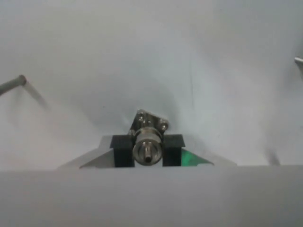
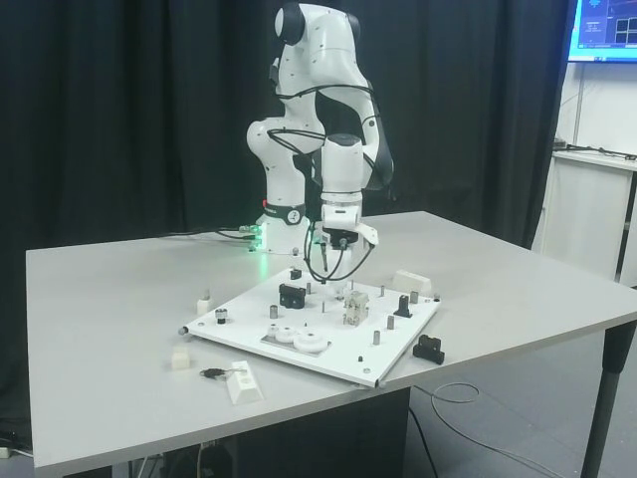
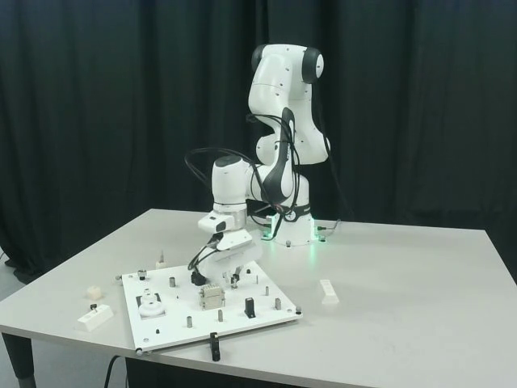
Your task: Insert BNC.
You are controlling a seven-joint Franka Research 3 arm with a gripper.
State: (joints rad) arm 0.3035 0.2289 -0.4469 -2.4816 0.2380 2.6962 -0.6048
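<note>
While the white arm (image 2: pixel 318 119) bends down from its base at the far side of the grey worktop (image 2: pixel 100 299), a white board (image 2: pixel 398 344) lies flat on the near half of that worktop. Seen from the first room view and going left to right: a small white block (image 2: pixel 180 360) sits on the worktop just off the board's left corner, with a white wedge-shaped piece (image 2: pixel 242 383) a little nearer and to its right. On the board come two white gears (image 2: pixel 301 341), then a black bracket (image 2: pixel 292 296) farther back. The claw (image 2: pixel 341 261) hangs above the middle of the board, close over its surface. Just to the right stands a small metal block fixture (image 2: pixel 355 306), then a black upright piece (image 2: pixel 402 305), and a black clip (image 2: pixel 430 350) at the board's near right edge.

From the wrist view, the BNC connector (image 1: pixel 147 142) is grasped between the black fingers (image 1: pixel 122 150), its metal barrel pointing down toward the white board.
</note>
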